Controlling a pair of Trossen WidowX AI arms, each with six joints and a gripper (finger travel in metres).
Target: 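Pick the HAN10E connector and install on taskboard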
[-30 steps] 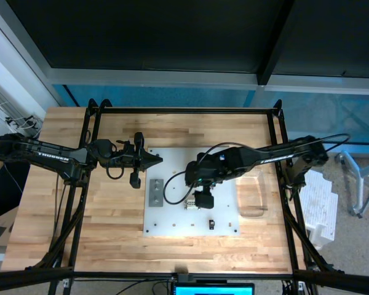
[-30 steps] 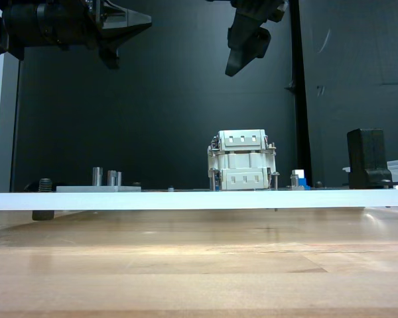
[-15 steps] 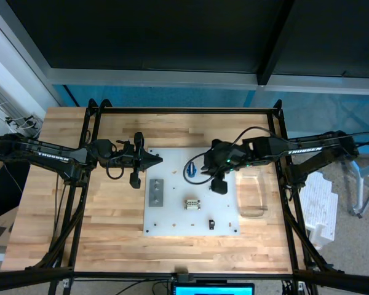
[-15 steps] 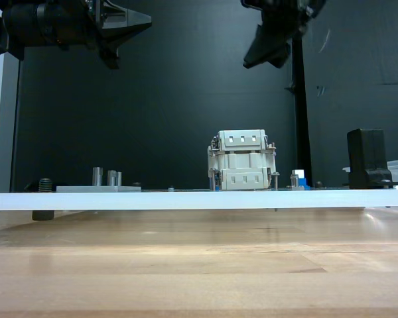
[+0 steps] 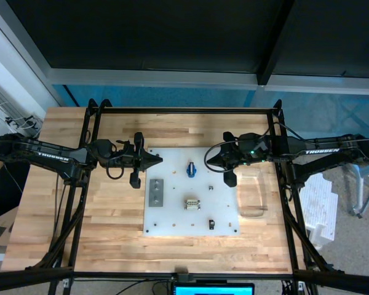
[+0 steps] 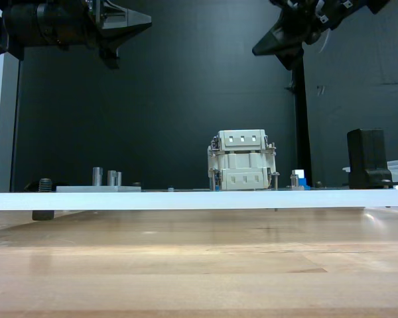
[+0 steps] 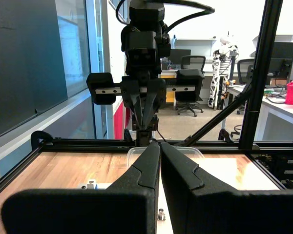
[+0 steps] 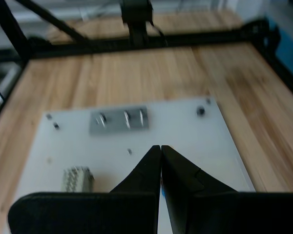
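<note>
While the HAN10E connector [image 5: 192, 203] stands central on the taskboard [image 5: 172, 222], seemingly seated | right gripper [image 5: 231, 180] pinched empty above its right edge | left gripper [image 5: 157, 158] pinched by its far-left corner | you check flush seating.

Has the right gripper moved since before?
Yes: right gripper withdrew from above the HAN10E connector toward the taskboard's right edge; left gripper hangs over its left edge.

The high view looks down and the low view level, both sharing the taskboard [image 5: 172, 215].
</note>
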